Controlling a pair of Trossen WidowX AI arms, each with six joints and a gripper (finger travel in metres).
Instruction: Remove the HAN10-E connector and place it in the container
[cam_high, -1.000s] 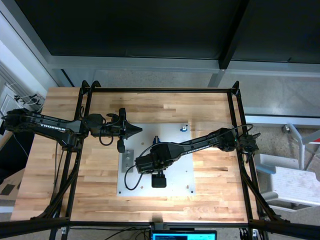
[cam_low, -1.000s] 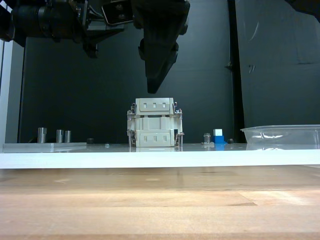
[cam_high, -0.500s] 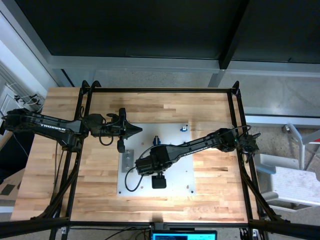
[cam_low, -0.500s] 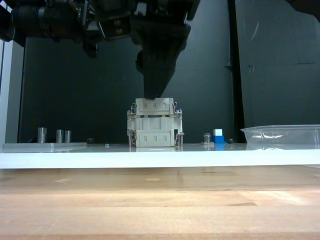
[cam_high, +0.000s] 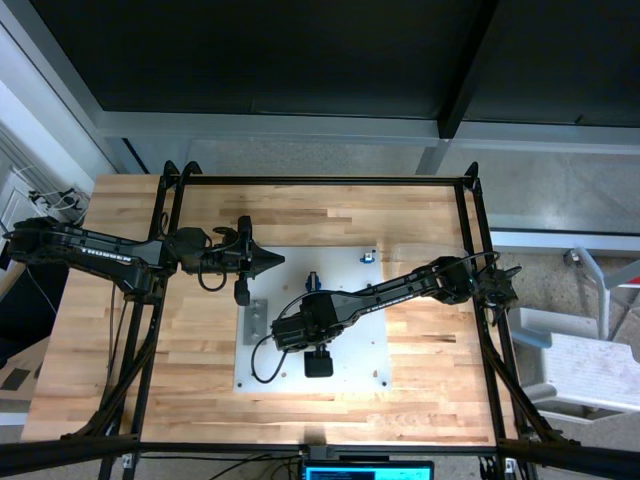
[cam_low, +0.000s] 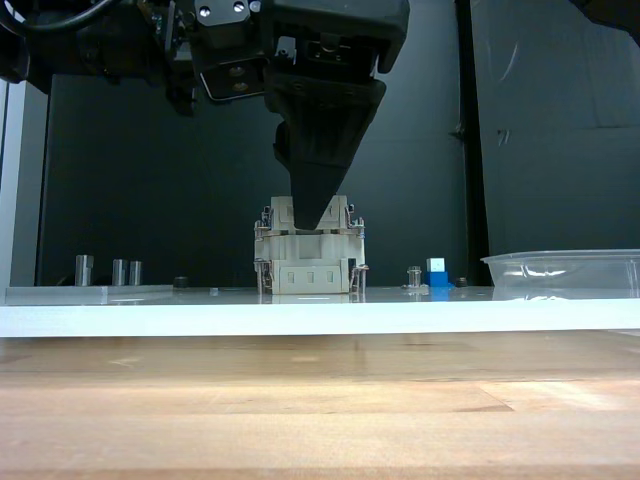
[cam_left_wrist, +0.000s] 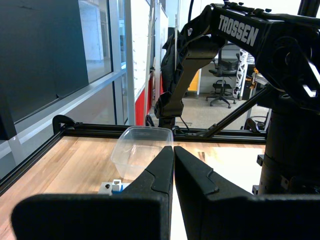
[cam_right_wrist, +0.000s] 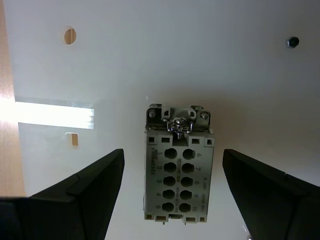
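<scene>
The HAN10-E connector (cam_low: 308, 262) is a light-grey block standing upright on the white plate (cam_low: 320, 312). Its pin face with ten holes shows in the right wrist view (cam_right_wrist: 177, 170). My right gripper (cam_low: 318, 215) is open and low over it. Its dark fingers (cam_right_wrist: 85, 190) stand apart on either side of the connector without touching it. From above, the right gripper (cam_high: 297, 328) hides the connector. The container (cam_low: 565, 268) is a see-through tub to the right, also in the left wrist view (cam_left_wrist: 141, 150). My left gripper (cam_left_wrist: 173, 150) is shut on nothing and hovers at the plate's far left corner (cam_high: 272, 260).
A small blue part (cam_low: 437, 275) stands on the plate between connector and container. A grey metal block (cam_high: 257, 318) with short posts (cam_low: 100, 272) lies at the plate's left edge. Black frame rails (cam_high: 470, 300) border the wooden table.
My right gripper has come down from above the connector, so its fingertips now sit level with the connector's upper half. The left arm has not moved.
</scene>
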